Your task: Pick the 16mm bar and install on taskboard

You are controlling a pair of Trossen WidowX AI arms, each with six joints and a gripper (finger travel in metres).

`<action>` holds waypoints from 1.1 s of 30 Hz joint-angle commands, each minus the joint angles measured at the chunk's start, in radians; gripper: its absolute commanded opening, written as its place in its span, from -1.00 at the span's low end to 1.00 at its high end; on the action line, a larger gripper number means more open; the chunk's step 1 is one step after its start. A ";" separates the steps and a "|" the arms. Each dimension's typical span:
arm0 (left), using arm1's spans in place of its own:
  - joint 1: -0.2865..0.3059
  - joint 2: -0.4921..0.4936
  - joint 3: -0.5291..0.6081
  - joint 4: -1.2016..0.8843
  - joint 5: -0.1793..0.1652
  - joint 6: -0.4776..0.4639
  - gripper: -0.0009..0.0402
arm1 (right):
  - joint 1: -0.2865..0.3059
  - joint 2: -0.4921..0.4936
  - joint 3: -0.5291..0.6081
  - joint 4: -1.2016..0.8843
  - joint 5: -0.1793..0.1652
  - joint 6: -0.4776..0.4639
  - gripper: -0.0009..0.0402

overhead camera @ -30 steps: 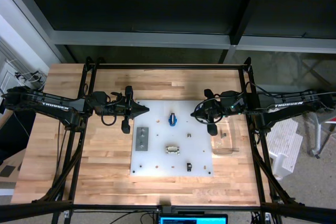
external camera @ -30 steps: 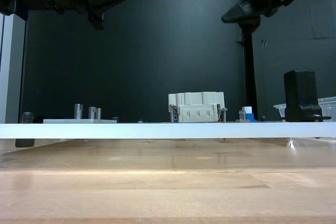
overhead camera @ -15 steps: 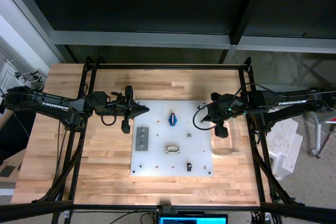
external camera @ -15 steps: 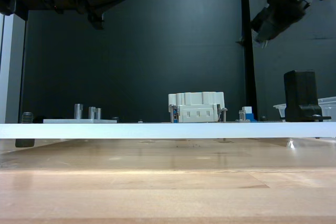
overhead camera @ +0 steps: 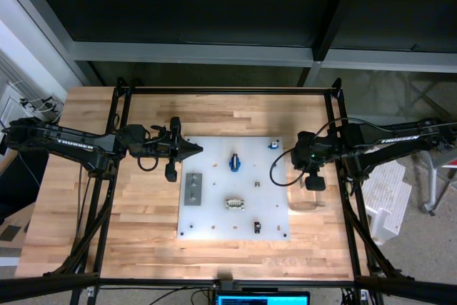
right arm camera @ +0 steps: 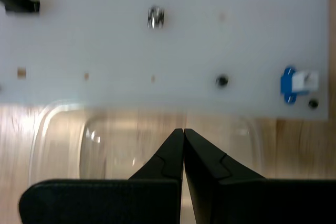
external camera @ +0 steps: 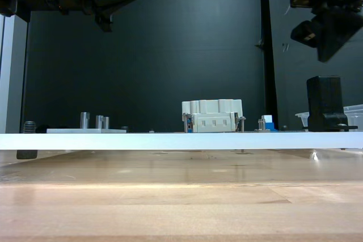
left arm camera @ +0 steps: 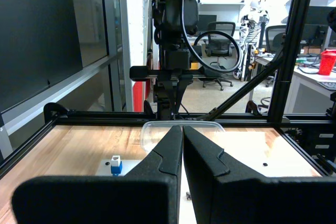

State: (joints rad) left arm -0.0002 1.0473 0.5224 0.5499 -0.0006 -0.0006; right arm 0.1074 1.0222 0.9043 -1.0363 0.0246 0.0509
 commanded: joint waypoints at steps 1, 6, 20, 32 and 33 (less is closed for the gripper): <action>0.000 0.000 0.000 0.000 0.000 0.000 -0.96 | 0.021 0.000 0.000 -0.051 0.001 0.020 -0.96; 0.000 0.000 0.000 0.000 0.000 0.000 -0.96 | 0.070 0.000 0.000 -0.126 0.002 0.048 -0.96; 0.000 0.000 0.000 0.000 0.000 0.000 -0.96 | 0.169 0.000 -0.001 -0.192 0.040 0.179 -0.89; 0.000 0.000 0.000 0.000 0.000 0.000 -0.96 | 0.247 0.007 -0.056 -0.167 0.081 0.261 -0.22; 0.000 0.000 0.000 0.000 0.000 0.000 -0.96 | 0.248 0.007 -0.065 -0.157 0.081 0.268 -0.17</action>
State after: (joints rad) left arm -0.0002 1.0473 0.5224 0.5499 -0.0010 -0.0002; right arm 0.3538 1.0286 0.8513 -1.2064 0.1070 0.3126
